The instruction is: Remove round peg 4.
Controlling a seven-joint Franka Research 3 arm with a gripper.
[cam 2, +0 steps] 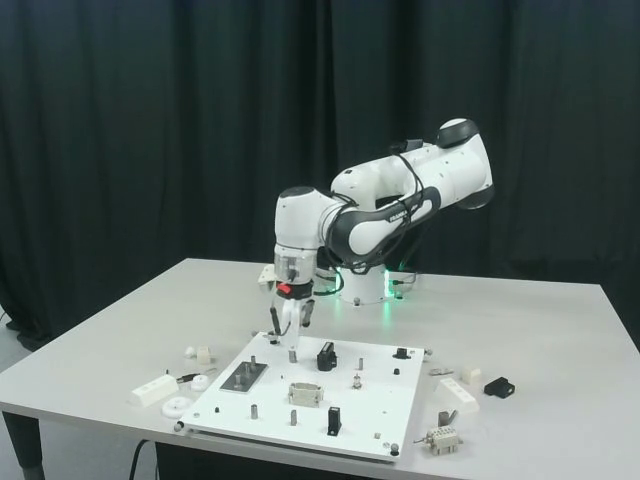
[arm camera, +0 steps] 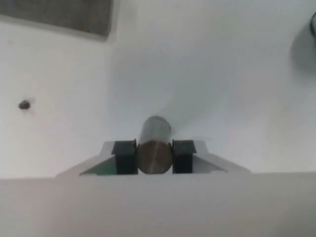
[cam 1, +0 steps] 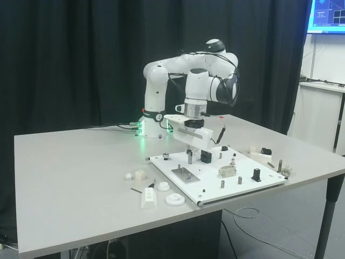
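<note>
In the wrist view the gripper (arm camera: 154, 157) is closed on the peg (arm camera: 155, 150): the two black pads (arm camera: 125, 157) press on both sides of its round grey top, and the body of the peg goes down from there toward the white board (arm camera: 207, 79). From this view I cannot tell if its lower end is in a hole or already out of it.

In the first room view, to the left of the gripper (cam 1: 190, 152) and nearer to the table (cam 1: 70, 162) edge, some small white parts (cam 1: 140, 175) lie on the table beside the board (cam 1: 237, 186). On the board, just in front of the gripper, is a grey plate (cam 1: 182, 174) with short pins. The peg (cam 1: 190, 156) stands upright below the fingers, over the back part of the board. Just to the right of the gripper is a black block (cam 1: 205, 157). Farther right there are a grey connector (cam 1: 226, 171) and a black clip (cam 1: 256, 175), and past the board edge more small parts (cam 1: 283, 168) lie on the table.

In the second room view the arm (cam 2: 400, 205) reaches from its base, where a green light (cam 2: 388, 300) shines, down to the gripper (cam 2: 291, 335) over the back left part of the board (cam 2: 380, 420). The peg (cam 2: 292, 351) is under the fingers, upright. The grey plate (cam 2: 245, 376) is in front of it to the left and the black block (cam 2: 326, 356) is just to its right.
</note>
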